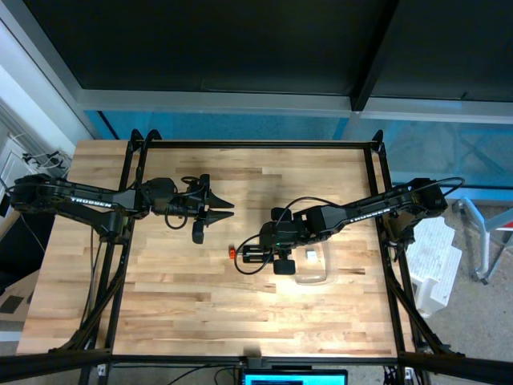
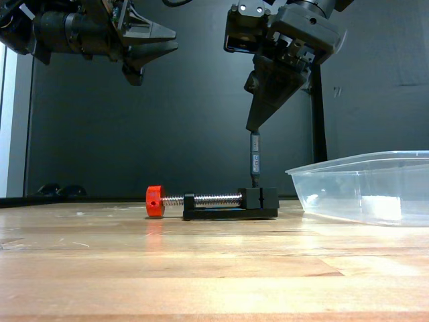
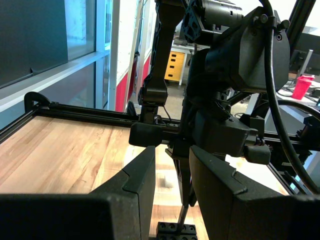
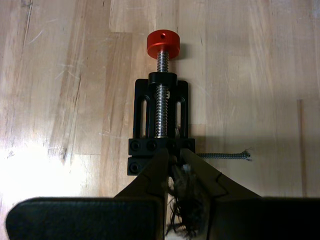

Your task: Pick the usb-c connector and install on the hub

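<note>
One black screw clamp (image 2: 228,203) with one red knob (image 2: 154,201) sits nearest on the table (image 2: 201,268); one clear tub (image 2: 365,184) lies beside it; of two grippers overhead, the right gripper (image 2: 253,126) pinches the usb-c connector (image 2: 255,159) upright, lower tip at the clamp's block; the left gripper (image 2: 175,38) hangs spread, empty, well apart.
</note>
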`<state>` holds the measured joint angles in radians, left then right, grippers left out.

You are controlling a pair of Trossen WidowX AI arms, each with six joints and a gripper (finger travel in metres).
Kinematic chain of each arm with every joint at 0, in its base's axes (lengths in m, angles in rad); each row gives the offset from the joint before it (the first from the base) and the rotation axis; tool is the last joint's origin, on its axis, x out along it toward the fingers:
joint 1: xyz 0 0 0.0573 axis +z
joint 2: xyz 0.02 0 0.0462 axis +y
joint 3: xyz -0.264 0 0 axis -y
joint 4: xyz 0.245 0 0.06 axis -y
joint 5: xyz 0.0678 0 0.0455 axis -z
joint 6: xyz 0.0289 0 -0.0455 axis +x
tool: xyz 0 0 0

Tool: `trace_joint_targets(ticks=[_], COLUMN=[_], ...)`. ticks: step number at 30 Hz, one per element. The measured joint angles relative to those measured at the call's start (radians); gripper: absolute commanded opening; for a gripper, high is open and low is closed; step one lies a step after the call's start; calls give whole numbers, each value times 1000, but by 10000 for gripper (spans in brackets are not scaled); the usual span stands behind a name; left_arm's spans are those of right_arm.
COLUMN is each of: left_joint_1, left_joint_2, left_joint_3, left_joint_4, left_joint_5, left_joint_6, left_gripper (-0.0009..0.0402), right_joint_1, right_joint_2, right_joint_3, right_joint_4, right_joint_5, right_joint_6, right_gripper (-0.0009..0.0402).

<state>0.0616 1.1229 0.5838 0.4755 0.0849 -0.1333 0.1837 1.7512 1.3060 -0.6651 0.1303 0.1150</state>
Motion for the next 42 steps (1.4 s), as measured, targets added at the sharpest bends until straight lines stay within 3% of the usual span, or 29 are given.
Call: trace_joint_targets(ticks=[7, 24, 32, 42], left_joint_1=[0, 0, 0, 0], left_joint_2=[0, 1, 3, 3], left_joint_3=[0, 0, 0, 0], left_joint_4=[0, 0, -2, -7], left_joint_5=[0, 0, 0, 0], left_joint_6=[0, 0, 0, 0], left_gripper=[90, 90, 90, 90], right_joint_1=[0, 0, 0, 0], right_joint_2=[-3, -45, -146, -307], right_joint_3=[6, 2, -34, -117], right_joint_4=[-3, -21, -30, -30], right_joint_5=[-22, -29, -27, -26], right_joint_6=[-2, 41, 62, 78], right_gripper=[15, 149, 210, 207])
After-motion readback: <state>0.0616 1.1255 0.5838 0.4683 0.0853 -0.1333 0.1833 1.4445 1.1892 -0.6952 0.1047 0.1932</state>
